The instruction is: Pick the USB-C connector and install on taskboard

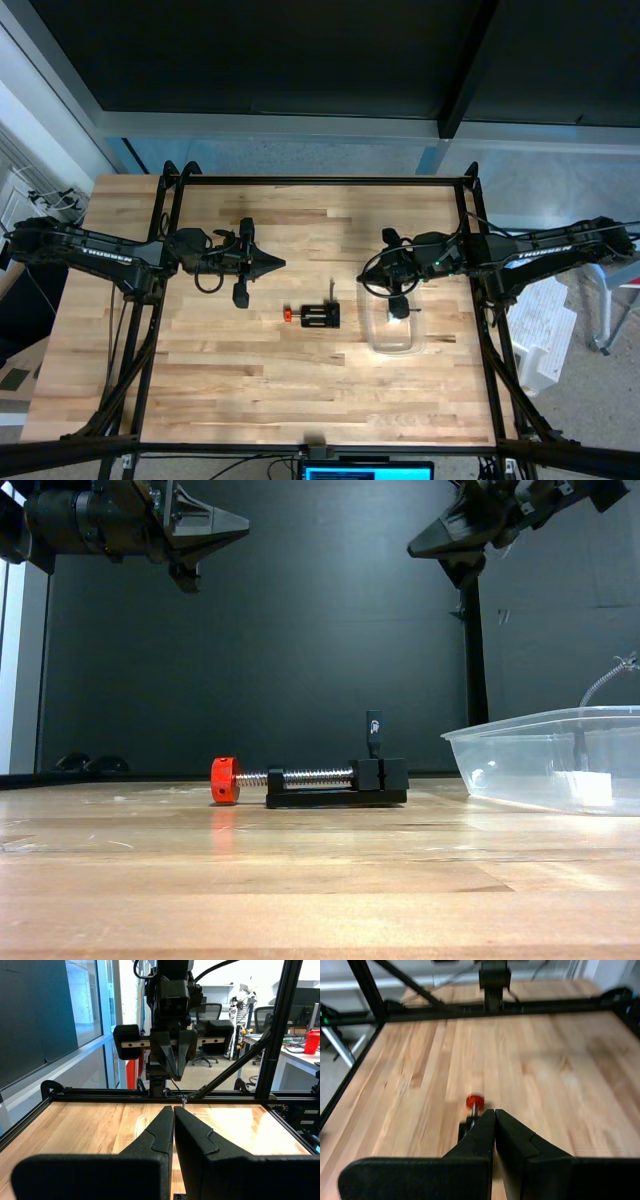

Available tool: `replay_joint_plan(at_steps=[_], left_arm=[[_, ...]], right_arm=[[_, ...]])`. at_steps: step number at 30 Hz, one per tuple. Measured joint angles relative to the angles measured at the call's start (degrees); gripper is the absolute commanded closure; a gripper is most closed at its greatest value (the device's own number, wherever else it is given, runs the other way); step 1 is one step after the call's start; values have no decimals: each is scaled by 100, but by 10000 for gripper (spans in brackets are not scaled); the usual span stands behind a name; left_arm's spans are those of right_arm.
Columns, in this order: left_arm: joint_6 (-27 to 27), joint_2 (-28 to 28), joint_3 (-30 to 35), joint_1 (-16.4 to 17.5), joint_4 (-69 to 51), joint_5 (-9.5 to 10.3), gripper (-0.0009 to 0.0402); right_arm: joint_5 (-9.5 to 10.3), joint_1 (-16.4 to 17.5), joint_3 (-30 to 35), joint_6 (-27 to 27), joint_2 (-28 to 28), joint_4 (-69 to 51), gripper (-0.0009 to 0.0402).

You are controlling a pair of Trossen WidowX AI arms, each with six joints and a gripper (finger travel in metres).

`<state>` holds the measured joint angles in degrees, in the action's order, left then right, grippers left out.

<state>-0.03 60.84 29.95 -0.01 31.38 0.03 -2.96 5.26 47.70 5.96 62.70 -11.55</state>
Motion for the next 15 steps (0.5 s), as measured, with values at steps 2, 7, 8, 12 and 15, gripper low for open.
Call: replay_joint_plan(at_steps=[2, 7, 8, 12, 15], left_arm=[[-2, 0, -2, 0, 0, 2, 393], [0, 0, -2, 0, 0, 0, 393], [0, 0, 0, 0, 0, 2, 393], [0, 0, 0, 0, 0, 0, 393], [0, 0, -2, 0, 0, 2, 393]], right_arm=[[-37, 42, 129, 74, 2, -437, 393], [-46, 85, 391, 297, 2, -1362, 393], [-46, 101, 442, 326, 2, -1541, 393], [-44, 136, 675, 415, 28, -2345, 393], [-42, 149, 874, 481, 68, -2914, 393]])
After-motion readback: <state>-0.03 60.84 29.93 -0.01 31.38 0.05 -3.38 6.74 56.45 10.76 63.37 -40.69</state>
